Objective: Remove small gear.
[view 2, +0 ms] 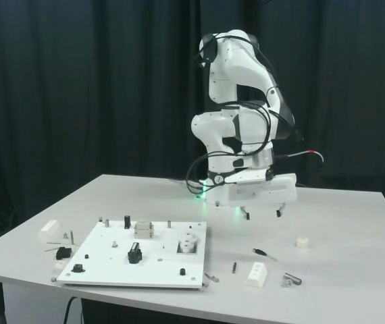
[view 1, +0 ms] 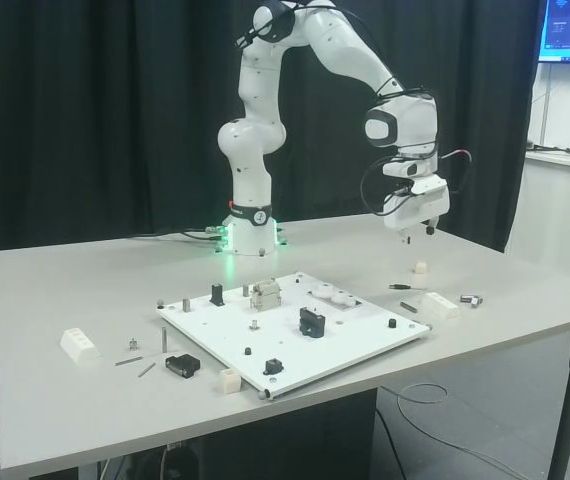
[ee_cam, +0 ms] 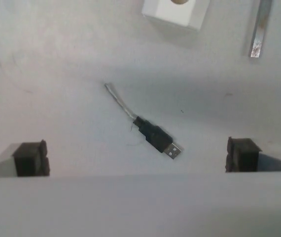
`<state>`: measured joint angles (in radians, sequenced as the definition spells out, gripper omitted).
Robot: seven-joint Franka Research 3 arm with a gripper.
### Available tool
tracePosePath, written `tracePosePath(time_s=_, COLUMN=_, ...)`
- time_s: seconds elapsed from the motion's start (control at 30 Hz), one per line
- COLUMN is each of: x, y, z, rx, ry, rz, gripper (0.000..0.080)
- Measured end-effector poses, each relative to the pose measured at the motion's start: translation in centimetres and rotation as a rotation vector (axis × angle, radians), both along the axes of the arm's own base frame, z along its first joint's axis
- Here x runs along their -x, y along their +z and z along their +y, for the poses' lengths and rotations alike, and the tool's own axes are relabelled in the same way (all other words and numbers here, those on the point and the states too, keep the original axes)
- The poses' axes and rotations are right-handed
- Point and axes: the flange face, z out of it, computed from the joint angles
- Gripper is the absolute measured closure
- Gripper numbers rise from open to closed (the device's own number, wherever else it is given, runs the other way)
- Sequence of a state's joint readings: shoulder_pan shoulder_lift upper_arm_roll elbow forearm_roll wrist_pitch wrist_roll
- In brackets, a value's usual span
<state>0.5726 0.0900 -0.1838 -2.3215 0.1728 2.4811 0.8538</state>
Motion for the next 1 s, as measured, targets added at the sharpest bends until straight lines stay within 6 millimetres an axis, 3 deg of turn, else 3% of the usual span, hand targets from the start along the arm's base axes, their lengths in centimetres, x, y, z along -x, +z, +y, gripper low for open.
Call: tracePosePath(time_s=1.0, x=-2.3, y=1.1, z=-3.4, rx=0.020, ry=0.020, rz=-0.042, gripper=0.0003)
